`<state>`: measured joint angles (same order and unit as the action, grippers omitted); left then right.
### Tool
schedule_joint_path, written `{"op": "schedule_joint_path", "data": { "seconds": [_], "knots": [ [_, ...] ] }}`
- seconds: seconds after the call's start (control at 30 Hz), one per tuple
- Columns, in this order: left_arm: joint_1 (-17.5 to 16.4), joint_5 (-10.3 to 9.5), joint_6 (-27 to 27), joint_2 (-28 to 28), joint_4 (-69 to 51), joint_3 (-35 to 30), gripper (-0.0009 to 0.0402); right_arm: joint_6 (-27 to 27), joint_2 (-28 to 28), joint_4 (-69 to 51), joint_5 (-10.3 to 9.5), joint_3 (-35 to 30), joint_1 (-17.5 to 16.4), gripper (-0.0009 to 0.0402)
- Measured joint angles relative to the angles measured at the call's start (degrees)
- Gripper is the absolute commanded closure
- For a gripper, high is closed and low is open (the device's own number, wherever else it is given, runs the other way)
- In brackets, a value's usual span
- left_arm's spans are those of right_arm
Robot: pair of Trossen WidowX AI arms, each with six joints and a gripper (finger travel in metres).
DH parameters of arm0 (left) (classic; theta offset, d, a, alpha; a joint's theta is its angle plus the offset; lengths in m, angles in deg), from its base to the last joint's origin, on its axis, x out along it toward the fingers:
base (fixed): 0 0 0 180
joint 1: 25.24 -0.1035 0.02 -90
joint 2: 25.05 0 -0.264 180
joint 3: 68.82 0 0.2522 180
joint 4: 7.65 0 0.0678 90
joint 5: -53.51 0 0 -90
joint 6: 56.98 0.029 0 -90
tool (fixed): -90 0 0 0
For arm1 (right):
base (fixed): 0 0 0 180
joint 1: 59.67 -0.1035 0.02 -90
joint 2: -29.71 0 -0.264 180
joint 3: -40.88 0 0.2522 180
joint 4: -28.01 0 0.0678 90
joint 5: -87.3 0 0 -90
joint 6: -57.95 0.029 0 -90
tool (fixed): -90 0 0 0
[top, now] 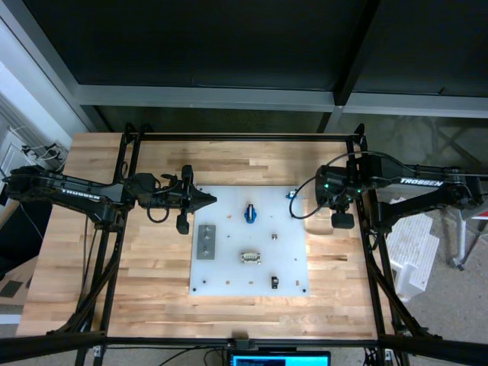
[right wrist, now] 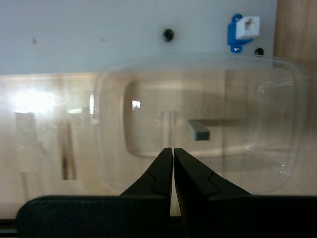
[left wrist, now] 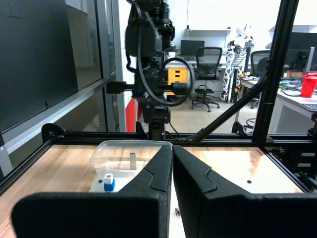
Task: Pick the 16mm bar and install on taskboard
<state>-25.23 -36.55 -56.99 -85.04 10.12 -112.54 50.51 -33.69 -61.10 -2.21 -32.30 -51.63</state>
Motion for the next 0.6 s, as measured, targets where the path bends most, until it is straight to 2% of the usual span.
{"op": "schedule_joint_path", "data": {
  "seconds": [0.4, 0.6],
  "knots": [
    [0.0, 0.02, 0.0, 0.0, 0.0, 0.0, 0.0393, -5.4, 0.0, 6.1, -0.04, 6.5, 7.1, 0.0273],
    [0.0, 0.0, 0.0, 0.0, 0.0, 0.0, 0.0393, -6.9, 0.0, 9.6, 0.13, 10.7, 9.2, 0.0243]
  ]
}}
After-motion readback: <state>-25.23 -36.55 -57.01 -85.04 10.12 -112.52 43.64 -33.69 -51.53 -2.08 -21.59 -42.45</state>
